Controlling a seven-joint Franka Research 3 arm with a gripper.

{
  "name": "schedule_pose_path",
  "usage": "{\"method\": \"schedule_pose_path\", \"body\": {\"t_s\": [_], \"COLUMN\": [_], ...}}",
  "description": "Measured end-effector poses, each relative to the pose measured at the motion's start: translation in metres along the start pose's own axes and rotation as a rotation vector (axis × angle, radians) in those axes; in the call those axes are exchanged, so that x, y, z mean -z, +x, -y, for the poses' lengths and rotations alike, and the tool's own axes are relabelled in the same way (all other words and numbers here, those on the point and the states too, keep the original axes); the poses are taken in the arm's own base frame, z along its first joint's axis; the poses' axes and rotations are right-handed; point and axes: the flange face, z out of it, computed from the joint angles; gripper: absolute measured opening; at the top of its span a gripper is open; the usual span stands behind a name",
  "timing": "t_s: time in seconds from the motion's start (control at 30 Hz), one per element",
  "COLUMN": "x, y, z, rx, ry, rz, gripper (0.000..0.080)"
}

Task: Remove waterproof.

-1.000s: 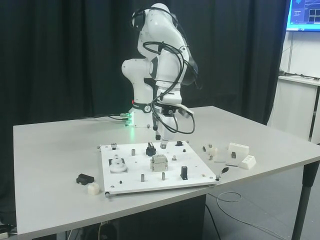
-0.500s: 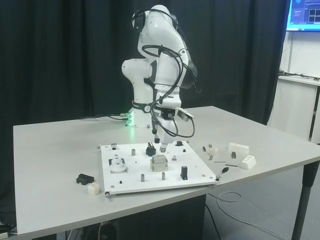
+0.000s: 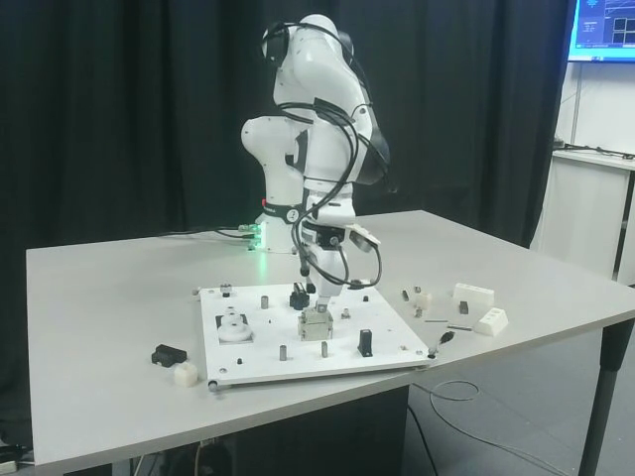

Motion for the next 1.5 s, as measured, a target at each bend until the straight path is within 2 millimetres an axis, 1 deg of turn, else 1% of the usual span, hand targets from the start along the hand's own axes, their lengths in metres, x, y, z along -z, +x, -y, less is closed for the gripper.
{"method": "schedule_pose_path", "body": {"t_s": [0.97,1.5], "x": [-0.026,-0.031], "y": [0.0,0.0], "z": [0.003,0.004], "rx": [-0.002,-0.01], "ry": [0.02,0.026], "rz": [-0.005,-0.009], "gripper": [0.08,0.08]}}
